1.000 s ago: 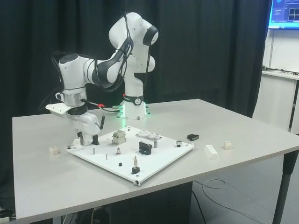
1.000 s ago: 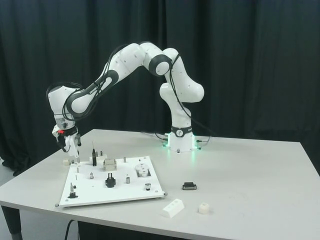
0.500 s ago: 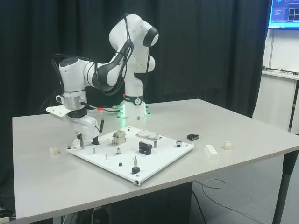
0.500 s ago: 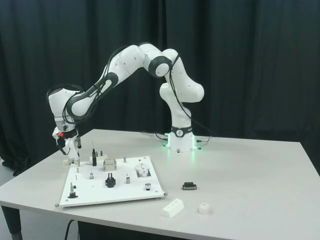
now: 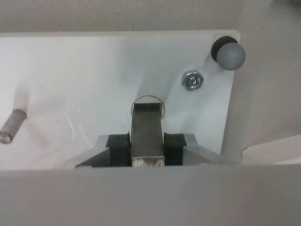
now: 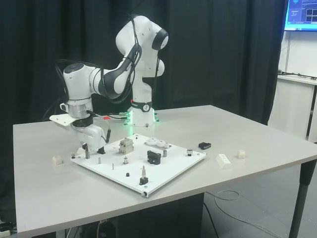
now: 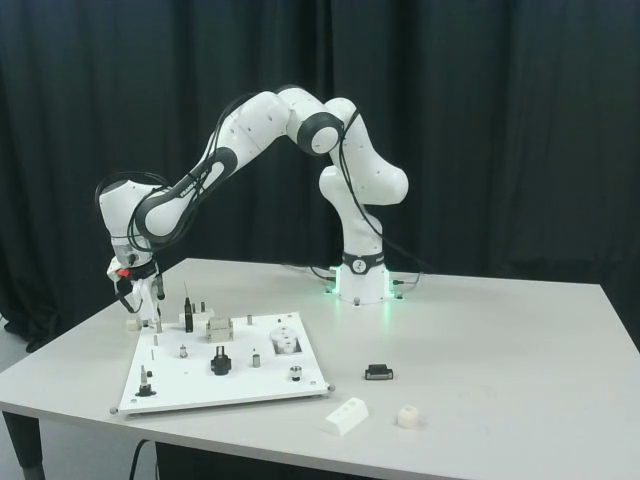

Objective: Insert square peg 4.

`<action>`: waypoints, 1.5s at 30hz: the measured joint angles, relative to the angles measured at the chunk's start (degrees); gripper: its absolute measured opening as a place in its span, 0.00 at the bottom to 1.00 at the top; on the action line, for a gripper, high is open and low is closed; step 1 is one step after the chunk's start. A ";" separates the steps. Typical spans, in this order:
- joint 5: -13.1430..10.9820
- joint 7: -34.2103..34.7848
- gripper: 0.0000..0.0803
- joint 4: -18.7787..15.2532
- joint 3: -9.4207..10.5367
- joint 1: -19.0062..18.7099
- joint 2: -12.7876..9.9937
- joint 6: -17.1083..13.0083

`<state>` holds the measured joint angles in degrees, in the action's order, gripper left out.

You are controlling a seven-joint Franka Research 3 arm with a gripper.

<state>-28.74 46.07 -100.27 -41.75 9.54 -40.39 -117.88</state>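
Note:
My gripper [image 5: 147, 141] is shut on a grey square peg [image 5: 146, 134], held upright between the black pads [image 5: 118, 147]. The peg's lower end meets a ringed hole [image 5: 147, 100] in the white board [image 5: 70, 80], near the board's corner. In the first room view the gripper [image 6: 88, 148] hangs low over the board's far left corner [image 6: 79, 157], with the peg [image 6: 87, 152] reaching down to it. The second room view shows the gripper [image 7: 153, 316] at the board's back left corner [image 7: 150, 335].
A steel nut [image 5: 192, 80] and a ball-headed stud [image 5: 229, 54] sit by the hole; a round grey pin [image 5: 11, 126] stands farther off. A small white block [image 6: 57, 159] lies just off the board. A black connector [image 6: 204, 145] and white blocks [image 6: 223, 160] lie right of it.
The gripper has come down with the peg toward the board's corner, and the wrist has shifted slightly toward the board.

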 joint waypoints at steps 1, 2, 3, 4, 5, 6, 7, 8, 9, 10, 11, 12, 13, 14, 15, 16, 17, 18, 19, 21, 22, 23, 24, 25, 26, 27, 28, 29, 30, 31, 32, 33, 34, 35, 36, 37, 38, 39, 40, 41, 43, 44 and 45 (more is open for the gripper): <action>0.00 0.00 0.19 0.00 -0.01 0.00 0.00 0.00; 0.00 0.00 0.19 -0.01 -0.02 0.00 0.00 0.00; 0.00 0.00 0.19 -0.04 -0.04 0.01 0.00 0.00; 0.00 0.00 0.19 -0.07 -0.05 0.04 0.00 0.00; 0.00 0.00 0.19 -0.09 -0.06 0.07 0.00 0.00; 0.00 0.00 0.19 -0.09 -0.07 0.12 0.00 0.00; 0.00 0.00 0.19 -0.09 -0.07 0.17 0.01 0.00; 0.00 0.00 0.19 -0.09 -0.07 0.22 0.00 0.00; 0.00 0.00 0.19 -0.09 -0.07 0.26 0.01 0.00; 0.00 0.00 0.19 -0.09 -0.07 0.31 0.01 0.00; 0.00 0.00 0.19 -0.09 -0.06 0.34 0.01 0.00; 0.00 0.00 0.19 -0.09 -0.05 0.37 0.01 0.00; -0.01 0.00 0.19 -0.09 -0.04 0.40 0.01 0.00; -0.04 0.00 0.19 -0.09 -0.03 0.41 0.01 0.00; -0.07 0.00 0.19 -0.09 -0.03 0.41 0.01 0.00; -0.09 0.00 0.19 -0.09 -0.02 0.41 0.01 0.00; -0.12 0.00 0.19 -0.09 -0.02 0.41 0.01 0.00; -0.14 0.00 0.19 -0.09 -0.02 0.41 0.01 0.00; -0.17 0.00 0.19 -0.09 -0.01 0.41 0.01 0.00; -0.28 0.00 0.19 -0.09 0.00 0.41 0.02 0.00; -0.32 0.00 0.19 -0.09 0.01 0.41 0.02 0.00; -0.38 0.00 0.19 -0.09 0.02 0.41 0.03 -0.01; -0.54 0.00 0.19 -0.09 0.04 0.41 0.04 -0.04; -0.68 0.00 0.19 -0.09 0.07 0.41 0.05 -0.08; -0.79 -0.01 0.19 -0.08 0.08 0.41 0.05 -0.14; -0.88 -0.04 0.19 -0.09 0.10 0.41 0.05 -0.20; -0.88 -0.05 0.19 -0.08 0.10 0.41 0.05 -0.23; -0.88 -0.05 0.19 -0.09 0.10 0.41 0.05 -0.27; -0.88 -0.05 0.19 -0.09 0.10 0.41 0.05 -0.32; -0.88 -0.05 0.19 -0.09 0.10 0.41 0.04 -0.41; -0.88 -0.05 0.19 -0.11 0.11 0.41 0.04 -0.52; -0.88 -0.05 0.19 -0.13 0.12 0.41 0.04 -0.62; -0.88 -0.05 0.19 -0.16 0.12 0.41 0.04 -0.70; -0.88 -0.05 0.19 -0.18 0.13 0.41 0.04 -0.75; -0.88 -0.06 0.19 -0.20 0.13 0.41 0.04 -0.81; -0.88 -0.10 0.19 -0.24 0.15 0.41 0.02 -0.90; -0.89 -0.15 0.19 -0.28 0.18 0.43 0.00 -1.00; -0.89 -0.19 0.19 -0.34 0.23 0.45 -0.04 -1.14; -0.89 -0.22 0.19 -0.40 0.30 0.47 -0.08 -1.30; -0.89 -0.28 0.19 -0.46 0.38 0.49 -0.14 -1.48; -0.89 -0.40 0.19 -0.55 0.53 0.52 -0.25 -1.81; -0.89 -0.42 0.19 -0.58 0.58 0.52 -0.27 -1.87; -0.89 -0.43 0.19 -0.60 0.60 0.52 -0.28 -1.89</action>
<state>-29.63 45.64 -100.87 -41.15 10.05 -40.67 -119.77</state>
